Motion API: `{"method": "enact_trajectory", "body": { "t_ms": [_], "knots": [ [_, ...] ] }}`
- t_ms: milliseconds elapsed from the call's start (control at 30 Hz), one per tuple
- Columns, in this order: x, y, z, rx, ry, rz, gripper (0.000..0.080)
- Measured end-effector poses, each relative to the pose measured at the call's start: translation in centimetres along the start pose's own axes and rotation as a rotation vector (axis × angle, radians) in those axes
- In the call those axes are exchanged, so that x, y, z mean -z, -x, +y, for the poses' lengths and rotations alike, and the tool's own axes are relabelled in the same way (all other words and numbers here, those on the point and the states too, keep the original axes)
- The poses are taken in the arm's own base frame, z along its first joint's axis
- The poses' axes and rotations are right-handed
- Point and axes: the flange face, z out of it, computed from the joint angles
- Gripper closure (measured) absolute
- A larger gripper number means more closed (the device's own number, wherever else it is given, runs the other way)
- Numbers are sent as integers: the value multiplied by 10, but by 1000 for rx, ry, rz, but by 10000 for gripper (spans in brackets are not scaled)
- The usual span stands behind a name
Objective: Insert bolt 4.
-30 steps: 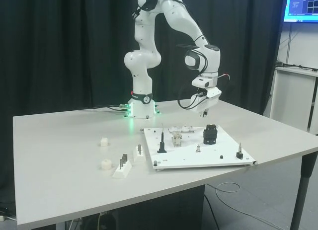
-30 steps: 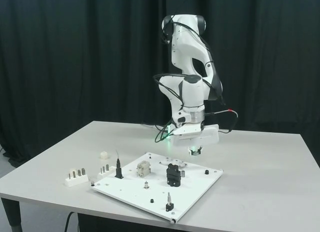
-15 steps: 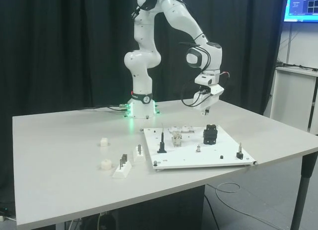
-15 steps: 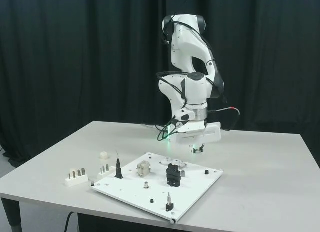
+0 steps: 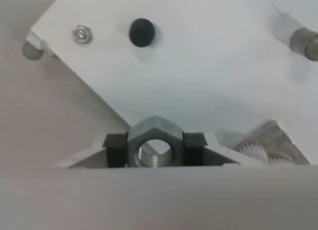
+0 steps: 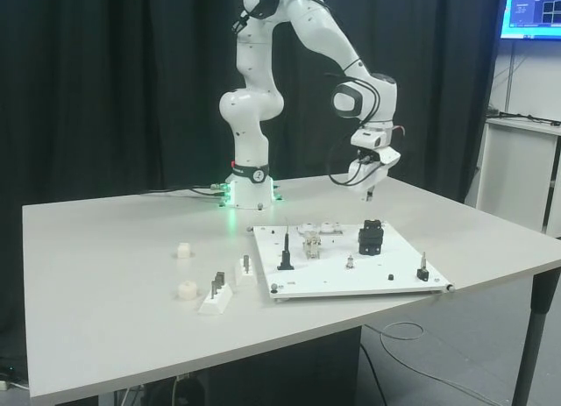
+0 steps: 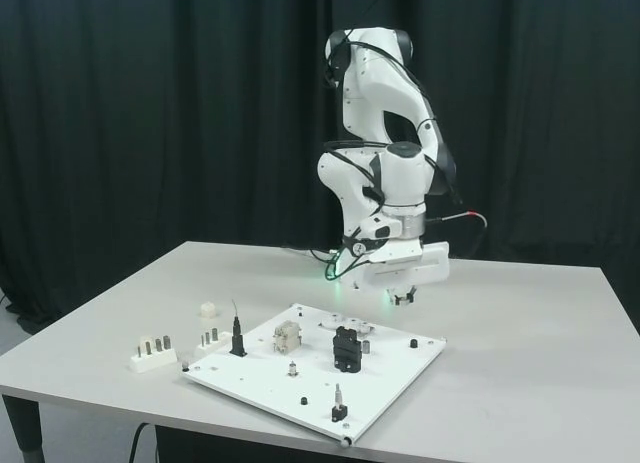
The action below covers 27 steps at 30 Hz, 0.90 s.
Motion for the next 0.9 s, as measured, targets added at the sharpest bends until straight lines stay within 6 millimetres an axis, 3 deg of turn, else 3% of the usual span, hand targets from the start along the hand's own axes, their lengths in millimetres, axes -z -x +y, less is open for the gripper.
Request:
{"method": "enact_trajectory", "body": {
  "t_ms": [400, 900],
  "knots": [
    [-3, 8, -23, 160, -15, 51, 577],
    [-26, -7, -26, 225, -24, 87, 577]
  ]
}}
